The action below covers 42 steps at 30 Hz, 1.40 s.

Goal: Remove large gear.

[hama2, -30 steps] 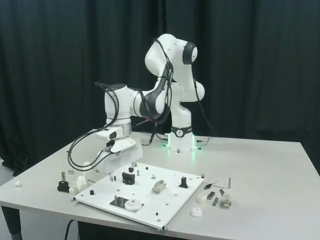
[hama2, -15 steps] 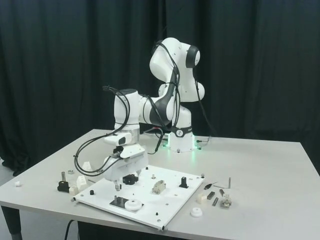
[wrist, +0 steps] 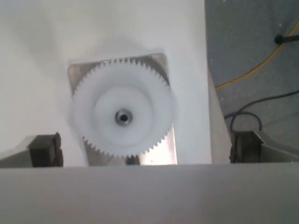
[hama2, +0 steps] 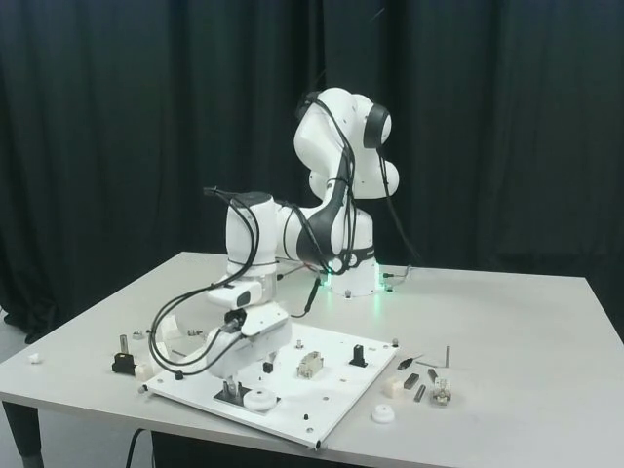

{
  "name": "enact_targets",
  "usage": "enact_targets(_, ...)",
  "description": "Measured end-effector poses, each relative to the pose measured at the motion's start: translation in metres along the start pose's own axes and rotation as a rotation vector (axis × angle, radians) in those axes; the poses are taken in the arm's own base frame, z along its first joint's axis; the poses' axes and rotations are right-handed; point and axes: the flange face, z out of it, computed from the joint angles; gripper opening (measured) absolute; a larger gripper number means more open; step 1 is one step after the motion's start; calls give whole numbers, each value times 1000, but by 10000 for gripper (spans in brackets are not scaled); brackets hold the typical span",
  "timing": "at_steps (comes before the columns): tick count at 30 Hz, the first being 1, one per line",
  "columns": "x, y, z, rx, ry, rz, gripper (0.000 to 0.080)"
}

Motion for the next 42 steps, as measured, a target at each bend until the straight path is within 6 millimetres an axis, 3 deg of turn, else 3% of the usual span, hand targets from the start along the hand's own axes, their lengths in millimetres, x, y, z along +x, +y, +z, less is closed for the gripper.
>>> enact_targets(19, -1, -9, 31, 35, -69, -14, 800)
enact_targets(42, 2, -17, 32, 27, -85, -43, 800)
